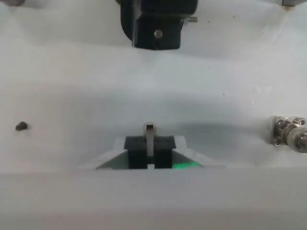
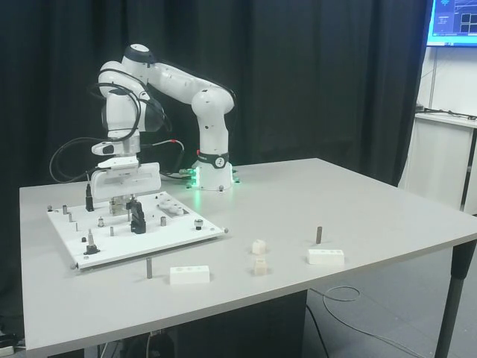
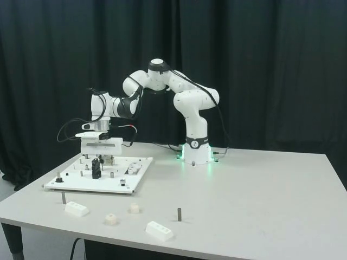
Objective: Insert square peg 1.
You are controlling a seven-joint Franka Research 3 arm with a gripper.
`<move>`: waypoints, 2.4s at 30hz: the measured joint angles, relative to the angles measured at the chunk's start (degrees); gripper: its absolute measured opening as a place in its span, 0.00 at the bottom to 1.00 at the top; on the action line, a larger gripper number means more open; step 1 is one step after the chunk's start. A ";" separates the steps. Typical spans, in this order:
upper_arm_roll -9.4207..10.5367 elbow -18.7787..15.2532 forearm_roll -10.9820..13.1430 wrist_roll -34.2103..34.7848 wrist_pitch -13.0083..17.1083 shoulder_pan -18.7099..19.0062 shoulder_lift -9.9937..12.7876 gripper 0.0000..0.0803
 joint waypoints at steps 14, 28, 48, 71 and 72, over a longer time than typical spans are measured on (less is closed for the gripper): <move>0.05 -0.14 0.00 -3.42 -0.06 0.00 0.00 0.03; 0.06 -0.14 0.00 -8.54 -0.06 0.00 0.00 0.03; 0.00 -0.13 0.00 -15.16 0.07 0.12 -0.01 0.03; -0.11 0.09 0.03 -9.52 0.32 0.15 -0.03 0.03; -0.11 0.09 0.04 -9.07 0.32 0.15 -0.03 0.03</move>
